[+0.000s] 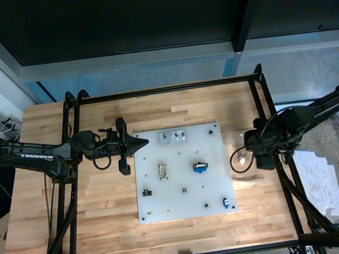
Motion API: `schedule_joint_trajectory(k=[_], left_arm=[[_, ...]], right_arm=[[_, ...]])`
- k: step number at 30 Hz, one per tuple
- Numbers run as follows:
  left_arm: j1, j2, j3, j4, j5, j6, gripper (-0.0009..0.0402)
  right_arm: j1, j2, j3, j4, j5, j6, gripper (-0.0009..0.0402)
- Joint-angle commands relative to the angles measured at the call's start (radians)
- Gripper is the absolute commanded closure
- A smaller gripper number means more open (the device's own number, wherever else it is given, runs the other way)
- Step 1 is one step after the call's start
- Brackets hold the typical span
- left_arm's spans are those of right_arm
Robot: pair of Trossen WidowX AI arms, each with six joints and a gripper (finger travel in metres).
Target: Pick the RJ45 connector and install on taskboard
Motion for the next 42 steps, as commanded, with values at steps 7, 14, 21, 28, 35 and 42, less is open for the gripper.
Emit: schedule_joint_trajectory(k=[7,14,21,28,35,42], left_arm=[[0.0,0.0,0.0,0.0,0.0,0.0,0.0393],[0.0,0.0,0.0,0.0,0.0,0.0,0.0393],[0.0,0.0,0.0,0.0,0.0,0.0,0.0393],[0.0,0.0,0.0,0.0,0.0,0.0,0.0393],[0.0,0.0,0.0,0.0,0.0,0.0,0.0393],[0.0,0.0,0.0,0.0,0.0,0.0,0.0393]], right_arm=[[0.018,0.058,-0.043,0.079,0.024,-0.002,0.0194],[0.017,0.088,-0.066,0.142,0.027,-0.012,0.0194],[0.016,0.093,-0.12,0.202,0.024,-0.012,0.0194],[0.012,0.097,-0.139,0.233,0.023,-0.01,0.0194],[0.006,0.113,-0.161,0.272,0.014,-0.009,0.0204],[0.002,0.119,-0.172,0.277,0.004,-0.009,0.0235]])
